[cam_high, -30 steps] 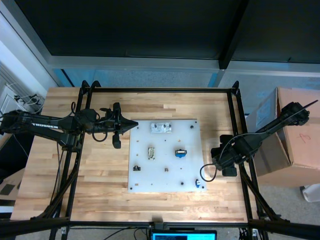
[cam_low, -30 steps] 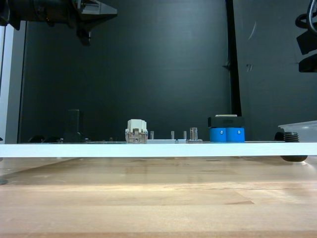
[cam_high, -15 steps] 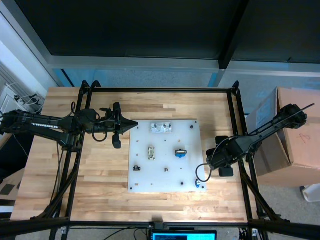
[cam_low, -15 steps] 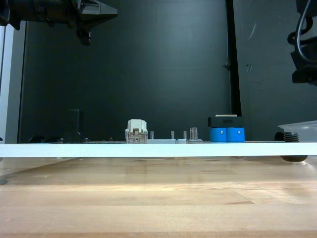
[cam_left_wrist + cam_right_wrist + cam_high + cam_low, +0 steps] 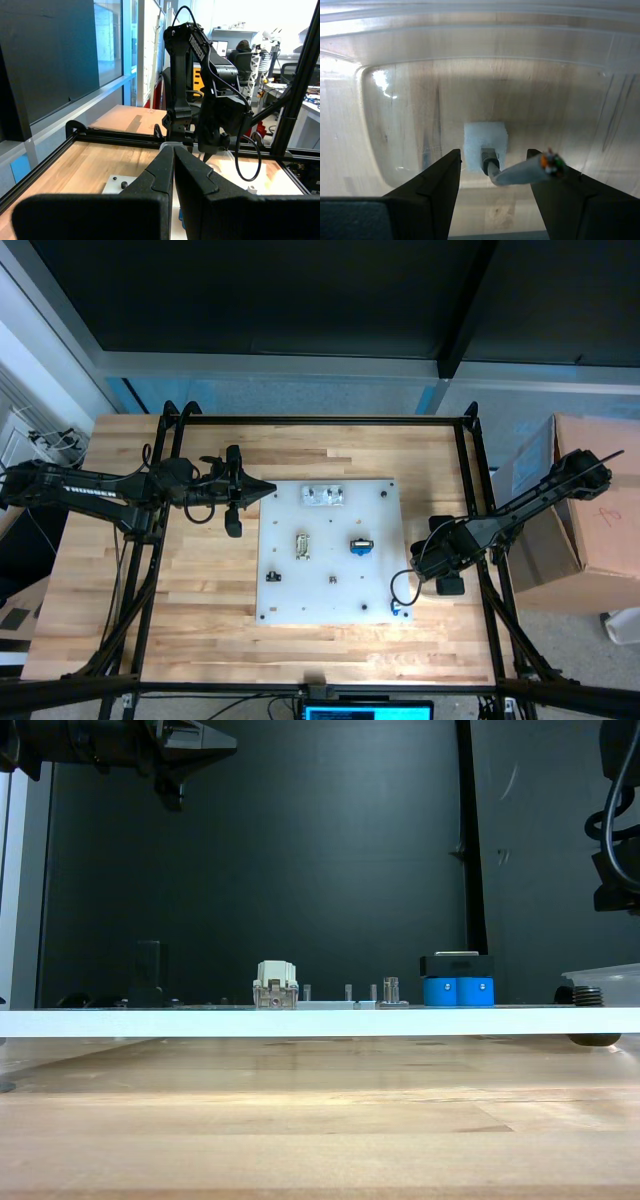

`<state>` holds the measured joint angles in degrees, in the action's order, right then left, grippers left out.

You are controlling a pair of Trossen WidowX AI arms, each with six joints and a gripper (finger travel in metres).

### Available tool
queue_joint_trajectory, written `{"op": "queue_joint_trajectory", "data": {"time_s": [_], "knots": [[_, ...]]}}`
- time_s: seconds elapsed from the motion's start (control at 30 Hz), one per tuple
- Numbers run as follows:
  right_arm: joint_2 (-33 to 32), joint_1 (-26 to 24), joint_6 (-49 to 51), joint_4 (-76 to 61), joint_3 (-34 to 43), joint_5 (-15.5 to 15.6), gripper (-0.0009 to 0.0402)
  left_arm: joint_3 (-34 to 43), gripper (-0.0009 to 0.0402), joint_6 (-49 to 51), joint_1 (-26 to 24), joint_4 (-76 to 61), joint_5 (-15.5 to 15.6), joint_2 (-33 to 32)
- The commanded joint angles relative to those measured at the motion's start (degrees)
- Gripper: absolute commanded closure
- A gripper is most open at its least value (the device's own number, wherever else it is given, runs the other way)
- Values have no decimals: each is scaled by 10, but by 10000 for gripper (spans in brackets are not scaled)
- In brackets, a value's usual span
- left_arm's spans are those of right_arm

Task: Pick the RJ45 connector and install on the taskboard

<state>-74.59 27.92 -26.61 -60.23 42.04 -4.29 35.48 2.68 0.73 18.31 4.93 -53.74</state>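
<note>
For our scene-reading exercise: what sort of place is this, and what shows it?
Probably a robotics lab: a monitor and seated person behind, a board on a framed table. The left gripper, shut, hangs by the board's left edge; the right gripper, open, above a tray where the connector lies free.

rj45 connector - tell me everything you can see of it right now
The RJ45 connector is a small pale, translucent-looking block with a short grey cable stub whose cut end shows orange and green wires. It lies free on the floor of a clear plastic tray, off the white board. The right gripper hangs over it, fingers open to either side, not touching it. The left gripper, shut, is raised beside the board's left edge.
</note>
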Motion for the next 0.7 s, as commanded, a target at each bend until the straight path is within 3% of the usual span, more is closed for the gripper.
{"op": "queue_joint_trajectory", "data": {"time_s": [0.03,0.7], "knots": [[0,0,1,7,0,0,240,0,393,0,0,0,0,0],[0,-1,-1,7,-4,13,393,0,393,0,0,0,0,0]]}}
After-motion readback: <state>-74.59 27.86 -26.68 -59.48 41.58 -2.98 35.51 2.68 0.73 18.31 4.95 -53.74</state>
